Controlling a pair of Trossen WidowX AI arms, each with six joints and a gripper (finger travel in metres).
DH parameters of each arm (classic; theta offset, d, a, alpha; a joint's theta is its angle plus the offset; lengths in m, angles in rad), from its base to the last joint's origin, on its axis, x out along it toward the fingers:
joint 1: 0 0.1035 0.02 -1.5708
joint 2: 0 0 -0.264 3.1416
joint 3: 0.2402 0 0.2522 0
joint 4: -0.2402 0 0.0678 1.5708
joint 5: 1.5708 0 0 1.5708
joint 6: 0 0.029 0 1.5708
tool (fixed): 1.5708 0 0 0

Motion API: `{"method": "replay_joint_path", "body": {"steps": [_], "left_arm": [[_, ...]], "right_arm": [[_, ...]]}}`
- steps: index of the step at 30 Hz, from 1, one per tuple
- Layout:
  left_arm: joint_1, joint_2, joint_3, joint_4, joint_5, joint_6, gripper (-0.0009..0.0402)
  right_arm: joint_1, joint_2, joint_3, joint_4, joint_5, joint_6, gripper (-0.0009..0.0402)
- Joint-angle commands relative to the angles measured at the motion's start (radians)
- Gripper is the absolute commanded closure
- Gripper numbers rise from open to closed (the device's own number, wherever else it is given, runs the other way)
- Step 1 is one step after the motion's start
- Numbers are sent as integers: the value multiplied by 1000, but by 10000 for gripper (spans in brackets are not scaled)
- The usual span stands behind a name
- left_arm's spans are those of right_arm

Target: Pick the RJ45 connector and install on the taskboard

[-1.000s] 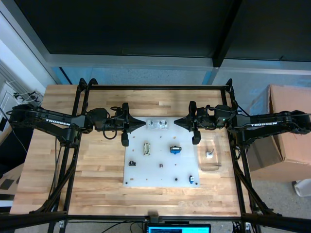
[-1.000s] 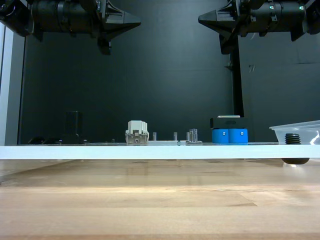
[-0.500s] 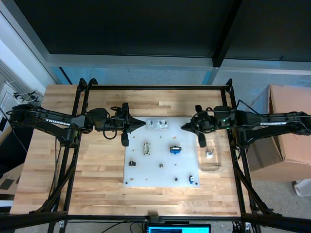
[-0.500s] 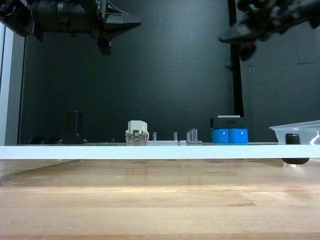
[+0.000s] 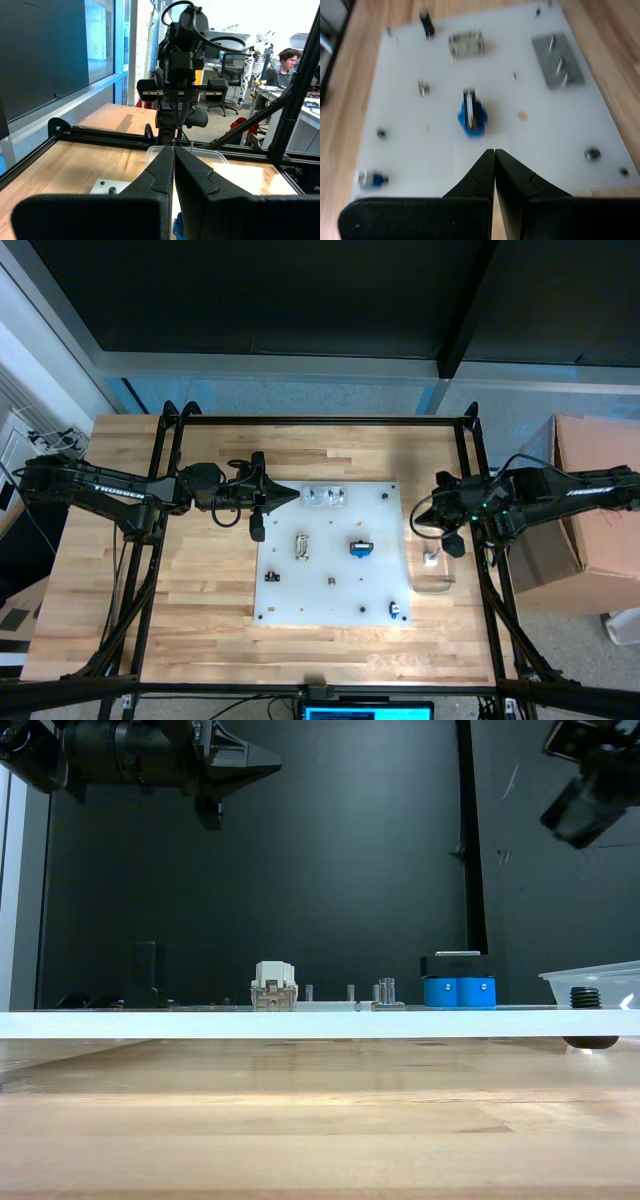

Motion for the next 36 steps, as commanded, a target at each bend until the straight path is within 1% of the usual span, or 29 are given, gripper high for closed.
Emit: {"method": "replay_joint_path", "body": {"steps": [1, 5, 8, 11, 16, 22, 24, 26, 30, 33, 36], "left_arm": [[0, 0, 0, 0, 0, 0, 393], [0, 0, 0, 0, 0, 0, 393], [0, 0, 0, 0, 0, 0, 393], [0, 0, 0, 0, 0, 0, 393], [0, 0, 0, 0, 0, 0, 393], [0, 0, 0, 0, 0, 0, 393], [0, 0, 0, 0, 0, 0, 393], [0, 0, 0, 0, 0, 0, 393], [0, 0, 0, 0, 0, 0, 393], [0, 0, 0, 0, 0, 0, 393], [0, 0, 0, 0, 0, 0, 393]], "right_arm": [[32, 0, 42, -109, 6, 20, 394], [51, 0, 84, -267, 1, 31, 394], [64, 0, 108, -358, -20, 37, 393], [84, 0, 125, -425, -61, 58, 393], [124, 8, 119, -507, -110, 108, 393], [168, 67, 95, -529, -112, 126, 393], [181, 98, 90, -527, -112, 127, 387], [190, 126, 82, -523, -109, 140, 373], [212, 155, 55, -487, -105, 169, 324], [233, 172, 25, -443, -71, 202, 282], [253, 193, -10, -398, -63, 225, 246]]}}
